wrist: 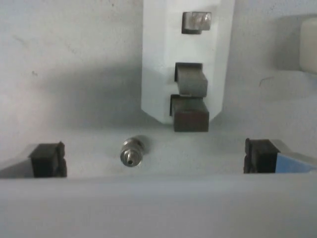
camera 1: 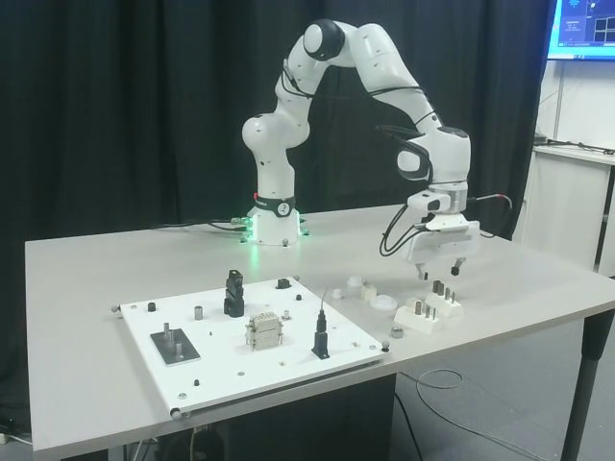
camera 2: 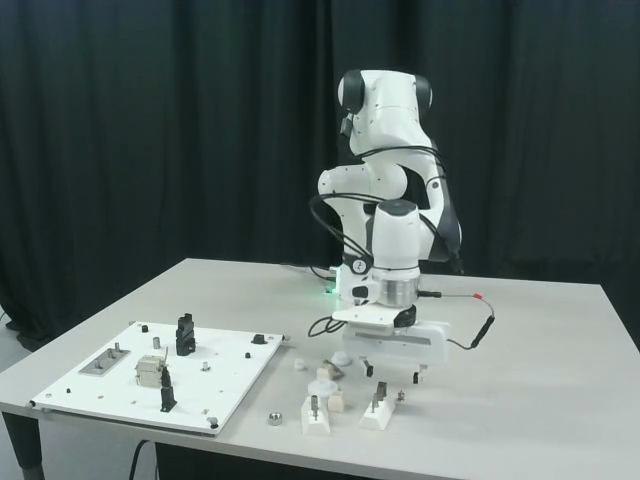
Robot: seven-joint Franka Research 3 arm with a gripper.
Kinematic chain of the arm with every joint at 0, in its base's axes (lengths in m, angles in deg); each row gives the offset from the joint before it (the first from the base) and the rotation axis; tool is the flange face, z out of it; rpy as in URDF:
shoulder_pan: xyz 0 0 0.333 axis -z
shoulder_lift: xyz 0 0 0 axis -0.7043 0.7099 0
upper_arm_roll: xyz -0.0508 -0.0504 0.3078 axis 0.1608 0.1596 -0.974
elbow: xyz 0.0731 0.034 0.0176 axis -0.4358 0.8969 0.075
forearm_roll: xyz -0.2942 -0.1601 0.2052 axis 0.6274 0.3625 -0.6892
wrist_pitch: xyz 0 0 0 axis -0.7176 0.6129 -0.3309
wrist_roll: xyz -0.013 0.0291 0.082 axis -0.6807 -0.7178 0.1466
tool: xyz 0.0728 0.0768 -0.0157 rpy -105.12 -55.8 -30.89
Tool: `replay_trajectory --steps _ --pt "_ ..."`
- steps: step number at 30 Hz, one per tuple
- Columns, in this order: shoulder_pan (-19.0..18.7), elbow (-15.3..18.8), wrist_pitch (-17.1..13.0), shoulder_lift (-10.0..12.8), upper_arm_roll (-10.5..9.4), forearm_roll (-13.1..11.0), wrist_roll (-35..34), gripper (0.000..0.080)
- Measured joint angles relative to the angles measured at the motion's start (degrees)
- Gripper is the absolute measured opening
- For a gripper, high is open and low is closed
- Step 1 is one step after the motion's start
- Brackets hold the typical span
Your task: Pick square peg 4.
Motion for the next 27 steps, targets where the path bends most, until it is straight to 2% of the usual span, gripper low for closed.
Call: replay_trajectory --steps 16,27 --pt "0.0 -0.3 -2.6 2.3 -0.01 0.0 -0.9 0.0800" --pt "0.0 -0.7 -3.4 3.1 -0.14 0.0 -0.9 0.0800"
